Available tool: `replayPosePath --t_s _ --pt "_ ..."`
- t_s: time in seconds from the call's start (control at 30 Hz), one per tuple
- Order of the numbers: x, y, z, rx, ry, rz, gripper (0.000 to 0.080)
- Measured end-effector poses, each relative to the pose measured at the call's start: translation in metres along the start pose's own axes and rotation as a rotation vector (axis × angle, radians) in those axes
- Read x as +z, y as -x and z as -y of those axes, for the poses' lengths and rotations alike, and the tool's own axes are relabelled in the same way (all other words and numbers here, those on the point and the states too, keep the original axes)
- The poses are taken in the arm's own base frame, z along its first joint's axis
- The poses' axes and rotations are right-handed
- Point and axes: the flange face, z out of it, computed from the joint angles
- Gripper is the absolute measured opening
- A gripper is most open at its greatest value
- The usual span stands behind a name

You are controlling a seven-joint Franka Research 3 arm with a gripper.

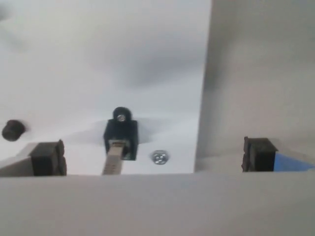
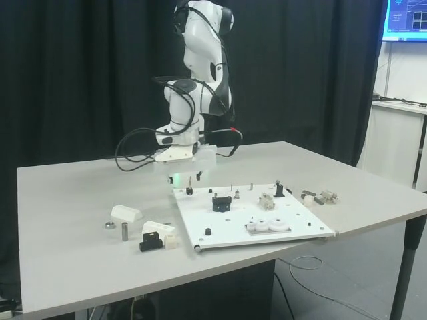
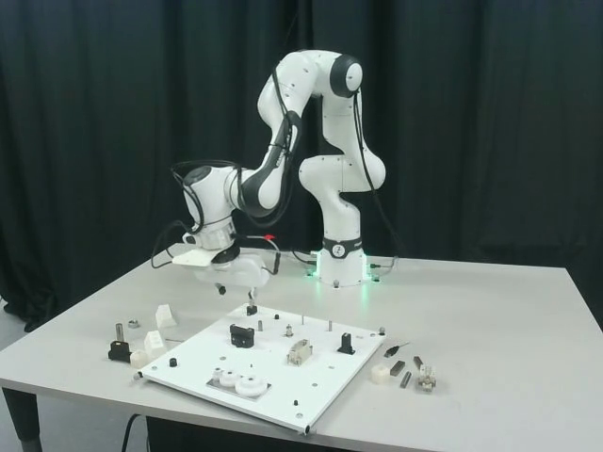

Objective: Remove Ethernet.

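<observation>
The Ethernet socket is a small black block on the white board, with a grey plug standing in it. My gripper hangs above it, open, one black fingertip on each side and well clear of the plug. In the first room view the gripper is over the board's back left corner, just above the socket. The second room view shows the gripper low over the socket. Nothing is held.
A black knob and a screw sit near the socket. The board also carries a larger black block, white gears and small posts. Loose parts lie left of it, others to its right.
</observation>
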Motion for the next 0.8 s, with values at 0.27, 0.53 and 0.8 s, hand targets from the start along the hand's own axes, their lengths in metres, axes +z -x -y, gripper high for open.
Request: replayPosePath --t_s 0.27,0.53,0.8 --pt "0.012 0.015 0.003 0.004 0.002 -0.005 0.08" --pt "0.024 0.025 0.005 0.003 0.006 -0.01 0.08" --pt "0.029 0.029 0.007 -0.004 0.009 -0.015 0.08"
